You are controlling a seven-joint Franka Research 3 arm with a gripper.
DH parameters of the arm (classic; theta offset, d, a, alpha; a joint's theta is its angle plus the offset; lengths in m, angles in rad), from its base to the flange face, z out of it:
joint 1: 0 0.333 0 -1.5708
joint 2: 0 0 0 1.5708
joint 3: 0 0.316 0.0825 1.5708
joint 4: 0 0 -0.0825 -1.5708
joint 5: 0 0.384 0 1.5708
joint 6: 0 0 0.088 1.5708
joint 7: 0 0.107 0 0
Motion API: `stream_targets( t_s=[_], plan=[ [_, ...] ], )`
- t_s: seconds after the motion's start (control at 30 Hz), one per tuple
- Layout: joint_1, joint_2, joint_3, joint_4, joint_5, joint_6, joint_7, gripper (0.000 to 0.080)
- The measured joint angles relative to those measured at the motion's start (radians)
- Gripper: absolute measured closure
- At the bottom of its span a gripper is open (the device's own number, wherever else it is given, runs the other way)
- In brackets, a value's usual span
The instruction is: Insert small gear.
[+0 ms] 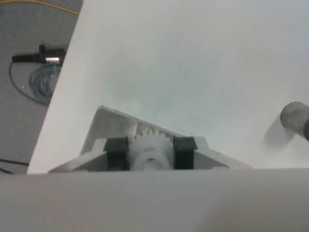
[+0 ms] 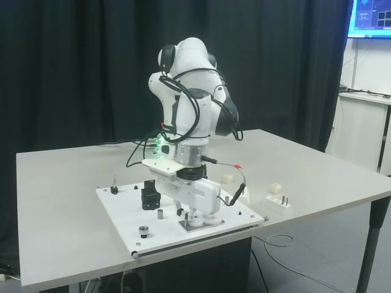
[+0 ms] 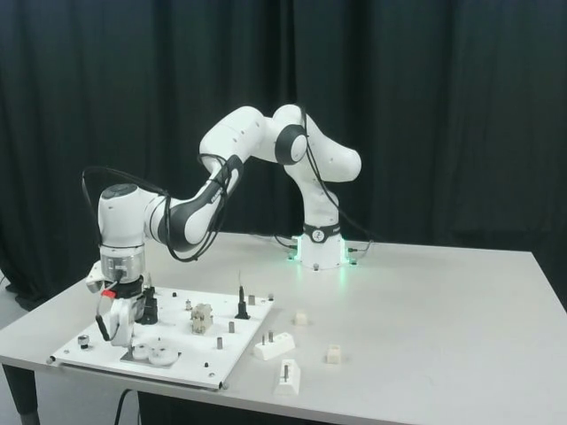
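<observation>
In the wrist view a small white gear (image 1: 151, 151) with toothed rim sits between my two black finger pads (image 1: 116, 152), so my gripper (image 1: 150, 154) is shut on it. Right under it lies a pale metal base plate (image 1: 110, 124) on the white assembly board (image 1: 193, 67). From the first room view the gripper (image 2: 190, 215) hangs low over that plate near the board's front edge (image 2: 183, 241). The second room view shows the gripper (image 3: 127, 341) beside two white gears (image 3: 158, 355) seated on the board (image 3: 221, 350); the held gear is hidden there.
A grey peg (image 1: 294, 116) stands on the board near the gripper. A black block (image 2: 148, 195), a short peg (image 2: 159, 213) and a small cylinder (image 2: 143, 231) also stand there. White fixtures (image 2: 278, 200) lie on the grey table beside it. Cables (image 1: 42, 79) lie below the table edge.
</observation>
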Motion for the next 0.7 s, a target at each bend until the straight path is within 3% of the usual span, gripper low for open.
stream_targets(
  t_s=[0.7],
  plan=[
    [0.009, 0.002, -0.002, 0.002, -0.001, -0.014, -0.024, 0.0608]
  ],
)
